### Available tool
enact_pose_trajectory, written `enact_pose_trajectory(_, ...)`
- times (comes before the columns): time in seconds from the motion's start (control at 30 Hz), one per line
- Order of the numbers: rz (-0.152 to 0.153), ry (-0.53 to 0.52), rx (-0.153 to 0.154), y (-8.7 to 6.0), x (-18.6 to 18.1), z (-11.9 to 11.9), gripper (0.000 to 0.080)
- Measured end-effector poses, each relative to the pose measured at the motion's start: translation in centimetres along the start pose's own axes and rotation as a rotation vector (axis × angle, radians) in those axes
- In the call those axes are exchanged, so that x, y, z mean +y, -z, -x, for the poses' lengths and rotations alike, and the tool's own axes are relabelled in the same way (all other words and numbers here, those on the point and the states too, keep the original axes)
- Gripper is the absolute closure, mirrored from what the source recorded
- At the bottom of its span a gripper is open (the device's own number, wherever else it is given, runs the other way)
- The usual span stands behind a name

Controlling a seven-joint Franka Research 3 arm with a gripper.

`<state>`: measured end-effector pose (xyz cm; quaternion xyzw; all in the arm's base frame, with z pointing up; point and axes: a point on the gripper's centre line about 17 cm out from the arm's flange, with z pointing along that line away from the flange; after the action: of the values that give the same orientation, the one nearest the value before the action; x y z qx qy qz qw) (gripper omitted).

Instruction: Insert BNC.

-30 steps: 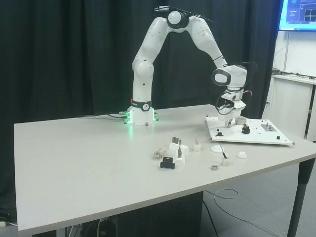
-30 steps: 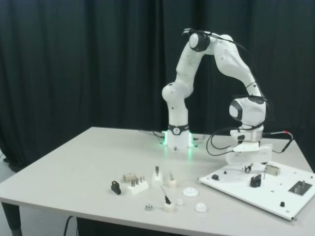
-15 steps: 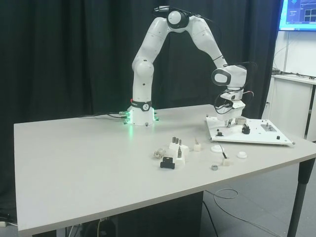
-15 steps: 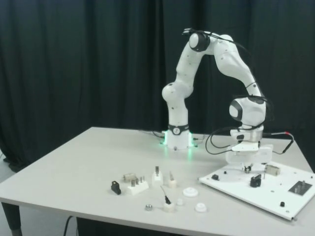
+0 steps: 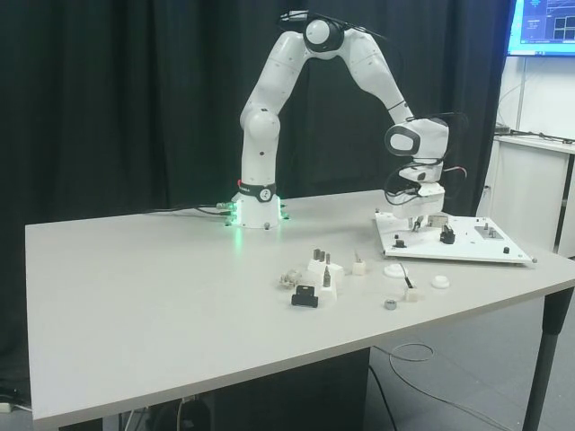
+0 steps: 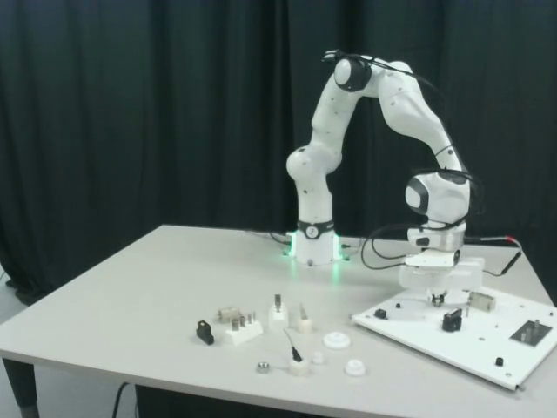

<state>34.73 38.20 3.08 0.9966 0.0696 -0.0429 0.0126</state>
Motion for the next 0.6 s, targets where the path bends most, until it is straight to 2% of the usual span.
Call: enact_pose_trajectory(0.6,-0.001,-0.128,0.005,-0.04,-0.05,0.01,0.0678)
